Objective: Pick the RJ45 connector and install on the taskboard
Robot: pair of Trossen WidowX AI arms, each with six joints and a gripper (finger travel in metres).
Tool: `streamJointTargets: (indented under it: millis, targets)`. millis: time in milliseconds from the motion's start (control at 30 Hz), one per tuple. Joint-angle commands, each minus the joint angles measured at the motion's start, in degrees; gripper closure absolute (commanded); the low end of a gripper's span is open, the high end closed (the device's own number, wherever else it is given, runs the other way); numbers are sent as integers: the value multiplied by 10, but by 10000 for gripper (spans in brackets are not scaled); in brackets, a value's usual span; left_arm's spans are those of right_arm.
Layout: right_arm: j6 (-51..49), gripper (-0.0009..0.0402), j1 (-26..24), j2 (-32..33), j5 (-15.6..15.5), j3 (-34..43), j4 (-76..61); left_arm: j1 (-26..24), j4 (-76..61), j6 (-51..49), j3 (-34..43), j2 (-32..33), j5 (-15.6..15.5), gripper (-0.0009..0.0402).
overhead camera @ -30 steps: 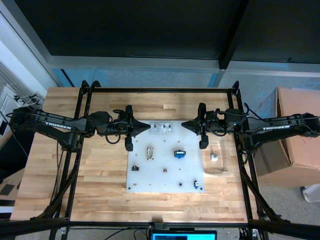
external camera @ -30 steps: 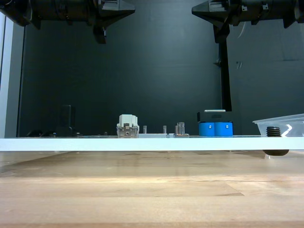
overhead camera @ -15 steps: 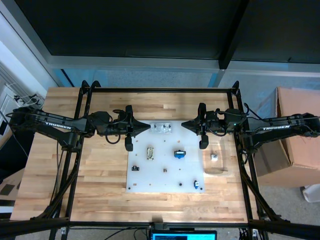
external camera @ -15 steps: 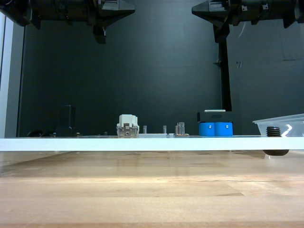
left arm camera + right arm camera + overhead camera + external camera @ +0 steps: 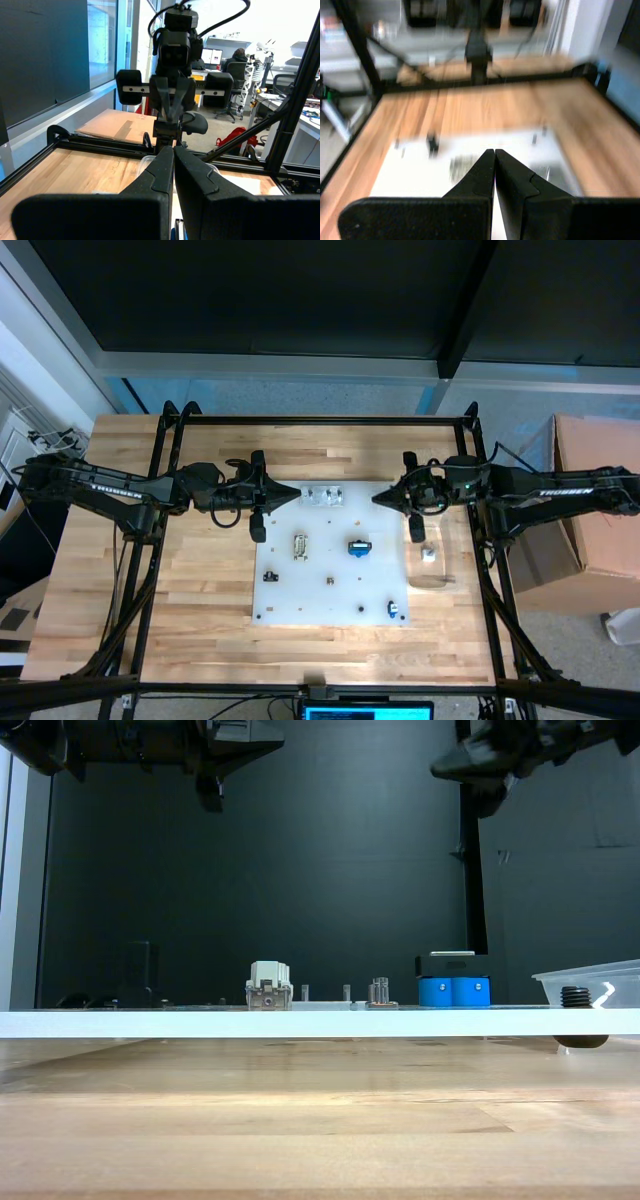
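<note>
The left gripper [image 5: 173, 152] has its two fingers pressed together along their whole length, and it is empty. It hangs high over the left edge of the taskboard [image 5: 300, 590], pointing inward and touching nothing. The right gripper [image 5: 494, 154] is closed in the same way, finger against finger, and is also empty. It is raised over the board's right edge, near the far end of the clear tray [image 5: 441, 578], and points inward toward the left one. In the low view both grippers are cut off by the frame's upper edge, so only their undersides show, well above the board.

The RJ45 connector [image 5: 428, 554] appears to be the small pale piece lying free inside the tray, just beside the board's right side and clear of any seat. It is too small to tell which way it lies. From table height the tray's wall covers it, and only a dark ribbed shape shows there.

On the board stand a pale housing [image 5: 300, 546] and a blue block [image 5: 359, 548], apart from each other. The board rests on the wooden table [image 5: 180, 580]. A cardboard box [image 5: 590, 510] stands past the table's right edge, partly cut off.
</note>
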Motion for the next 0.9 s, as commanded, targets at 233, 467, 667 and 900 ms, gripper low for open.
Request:
streamJointTargets:
  millis: [233, 467, 667, 900]
  targets:
    - [17, 393, 55, 0, -1, 94, -302, 0, 0, 0, 0, 0, 0, 393]
    - [59, 393, 110, 0, 24, 150, -478, 0, 0, 0, 0, 0, 0, 393]
    - [118, 371, 151, 0, 31, 166, -600, 0, 0, 0, 0, 0, 0, 393]
    - [141, 323, 165, 6, 49, 162, -642, 0, 0, 0, 0, 0, 0, 393]
